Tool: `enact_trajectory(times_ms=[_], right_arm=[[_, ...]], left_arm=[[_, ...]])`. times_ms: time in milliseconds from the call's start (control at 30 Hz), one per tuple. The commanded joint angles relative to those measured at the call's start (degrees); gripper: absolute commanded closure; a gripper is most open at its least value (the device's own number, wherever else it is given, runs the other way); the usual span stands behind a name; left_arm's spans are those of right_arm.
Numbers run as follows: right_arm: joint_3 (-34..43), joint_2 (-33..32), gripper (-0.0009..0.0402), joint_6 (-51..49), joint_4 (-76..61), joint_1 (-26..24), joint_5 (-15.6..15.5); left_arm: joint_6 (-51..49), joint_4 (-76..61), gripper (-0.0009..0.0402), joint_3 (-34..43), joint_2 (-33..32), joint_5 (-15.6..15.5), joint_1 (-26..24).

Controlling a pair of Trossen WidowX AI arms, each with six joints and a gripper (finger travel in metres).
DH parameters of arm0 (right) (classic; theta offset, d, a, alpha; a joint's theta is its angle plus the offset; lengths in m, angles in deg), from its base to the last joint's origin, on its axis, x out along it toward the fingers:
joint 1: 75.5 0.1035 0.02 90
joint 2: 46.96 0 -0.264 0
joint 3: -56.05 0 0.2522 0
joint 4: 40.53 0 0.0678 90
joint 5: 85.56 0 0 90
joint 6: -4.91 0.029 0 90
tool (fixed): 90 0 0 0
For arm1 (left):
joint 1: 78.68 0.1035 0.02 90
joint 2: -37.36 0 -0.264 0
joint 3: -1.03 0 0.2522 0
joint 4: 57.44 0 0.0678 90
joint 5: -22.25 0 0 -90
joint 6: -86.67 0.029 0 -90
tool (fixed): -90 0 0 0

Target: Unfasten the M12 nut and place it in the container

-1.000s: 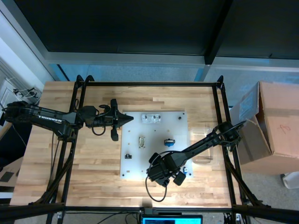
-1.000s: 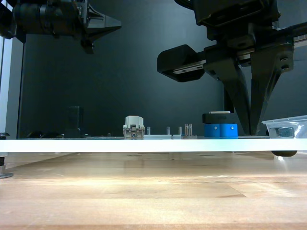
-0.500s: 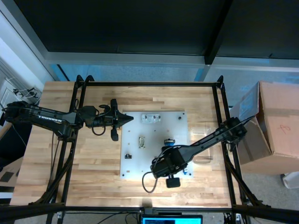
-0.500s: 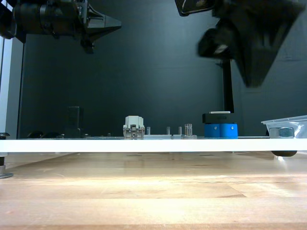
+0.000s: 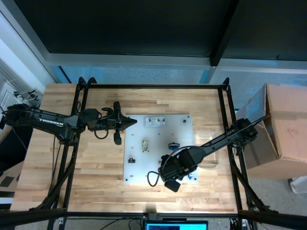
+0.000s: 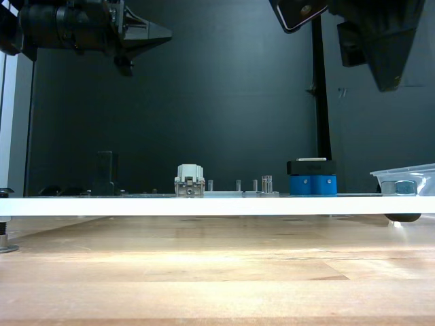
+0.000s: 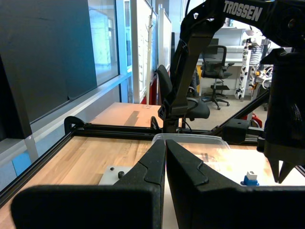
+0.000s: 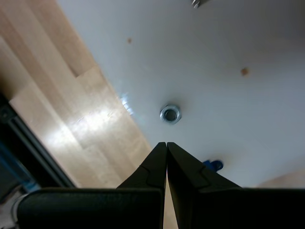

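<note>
Our right gripper [image 8: 166, 144] hangs over the near right part of the white board [image 8: 248, 38], its fingers pressed together on nothing. The silver nut [image 8: 170, 114] sits on the board beneath it, apart from the fingers, and we cannot tell whether it is on its stud. Our left gripper [image 5: 129, 122], likewise closed and empty, hovers at the board's far left edge.

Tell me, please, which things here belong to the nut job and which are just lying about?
Job: M12 nut, unheld, apparently on its stud; clear container, beside the white board; right hand, shut, above the nut; left hand, shut, high over the board's far left corner.
Lying about: blue block, grey connector, both on the board; cardboard box off the table's right.
</note>
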Motion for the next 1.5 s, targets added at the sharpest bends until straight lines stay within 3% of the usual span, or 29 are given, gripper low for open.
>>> enact_trajectory(times_ms=[33, 167, 367, 633, 1233, 1500], right_arm=[[-0.3, -0.5, 0.0383, -4.4, 0.1, 0.1, 0.3], [-0.3, -2.1, 0.0345, -9.4, 0.5, 0.9, 2.2], [-0.8, -3.6, 0.0252, -10.4, 2.4, 1.2, 4.6], [-4.1, -3.6, 0.0176, -12.3, 5.7, 2.3, 4.6], [-10.2, -3.5, 0.0173, -13.9, 12.2, 2.4, 4.7], [-10.6, -3.6, 0.0207, -15.6, 12.6, 2.4, 4.7]], left_arm=[[0.0, 0.0, 0.0393, 0.0, 0.0, 0.0, 0.0], [0.0, 0.0, 0.0393, 0.0, 0.0, 0.0, 0.0], [0.0, 0.0, 0.0393, 0.0, 0.0, 0.0, 0.0], [0.0, 0.0, 0.0393, 0.0, 0.0, 0.0, 0.0], [0.0, 0.0, 0.0393, 0.0, 0.0, 0.0, 0.0], [0.0, 0.0, 0.0393, 0.0, 0.0, 0.0, 0.0]])
